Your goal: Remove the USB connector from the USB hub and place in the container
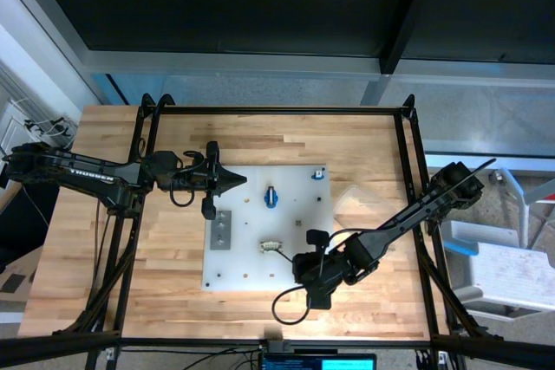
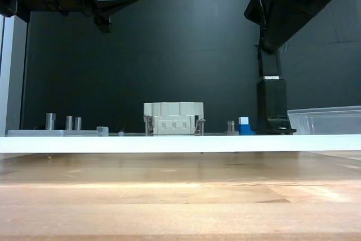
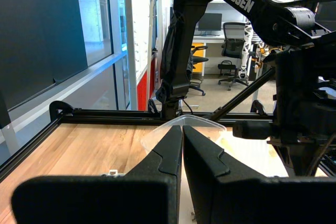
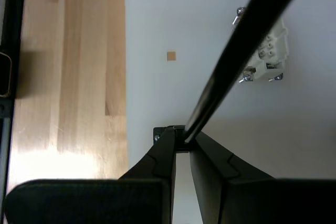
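- USB connector [image 4: 201, 114]: sits at the tips of the right gripper [image 4: 182, 134], low over the near edge of the white board [image 1: 247, 240].
- Its long axis runs roughly upright, in line with the gripper. The plug end points down at the board. The cable tail [image 4: 233, 61] rises out of the pinch toward the wrist camera and leans to the side of the white multi-pin connector [image 1: 271, 249].
- USB hub [image 4: 160, 132]: only a black corner shows beside one fingertip, set on the board just inside its near edge. I cannot tell whether the plug is seated in it or lifted clear.
- Right gripper: points straight down, and the low view shows it reaching board level. Its fingertips [image 4: 164, 153] are drawn in to a narrow gap and clamped on the plug.
- Container [image 2: 326, 118]: a clear tub on the table beside the board's right edge. It stands to the right of the right gripper and apart from it. The connector is not in it.
- Left gripper [image 1: 243, 180]: held high over the far left part of the board, lying level and pointing right. Its fingers are pressed together with nothing between them. It is well apart from the hub and the grey metal block [image 1: 223, 233].
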{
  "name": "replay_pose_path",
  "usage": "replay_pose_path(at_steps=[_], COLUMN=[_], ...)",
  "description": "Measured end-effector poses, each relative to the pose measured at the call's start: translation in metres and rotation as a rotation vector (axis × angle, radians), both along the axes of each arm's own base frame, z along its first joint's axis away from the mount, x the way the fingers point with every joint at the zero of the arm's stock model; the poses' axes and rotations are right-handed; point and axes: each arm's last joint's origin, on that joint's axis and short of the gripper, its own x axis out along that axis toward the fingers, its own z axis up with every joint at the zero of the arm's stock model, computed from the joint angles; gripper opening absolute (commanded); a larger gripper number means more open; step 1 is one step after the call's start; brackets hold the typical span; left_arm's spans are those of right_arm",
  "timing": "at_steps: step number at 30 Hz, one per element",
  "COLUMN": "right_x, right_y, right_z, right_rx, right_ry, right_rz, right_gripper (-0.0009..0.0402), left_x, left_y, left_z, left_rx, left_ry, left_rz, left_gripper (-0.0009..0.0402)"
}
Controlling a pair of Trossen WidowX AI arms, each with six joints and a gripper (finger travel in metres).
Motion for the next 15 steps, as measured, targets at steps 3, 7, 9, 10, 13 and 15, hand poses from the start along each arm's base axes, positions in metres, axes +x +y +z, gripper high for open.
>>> replay_pose_path(at_steps=[3,7,9,10,13,15], right_x=[0.001,0.008,0.012,0.014,0.015,0.015], right_y=[-0.001,0.001,0.003,0.003,0.004,0.004], right_z=[0.001,0.002,0.003,0.004,0.004,0.004], right_rx=[-0.001,-0.021,-0.031,-0.037,-0.033,-0.033], right_ry=[0.001,0.027,0.041,0.042,0.041,0.039], right_rz=[0.001,0.015,0.022,0.028,0.03,0.03], right_gripper=[0.0,0.0,0.0,0.0,0.0,0.0], left_x=[0.0,0.0,0.0,0.0,0.0,0.0], left_y=[0.0,0.0,0.0,0.0,0.0,0.0], left_z=[0.0,0.0,0.0,0.0,0.0,0.0], left_rx=[0.0,0.0,0.0,0.0,0.0,0.0], left_ry=[0.0,0.0,0.0,0.0,0.0,0.0], left_rz=[0.0,0.0,0.0,0.0,0.0,0.0], left_gripper=[0.0001,0.0001,0.0001,0.0001,0.0001,0.0001])
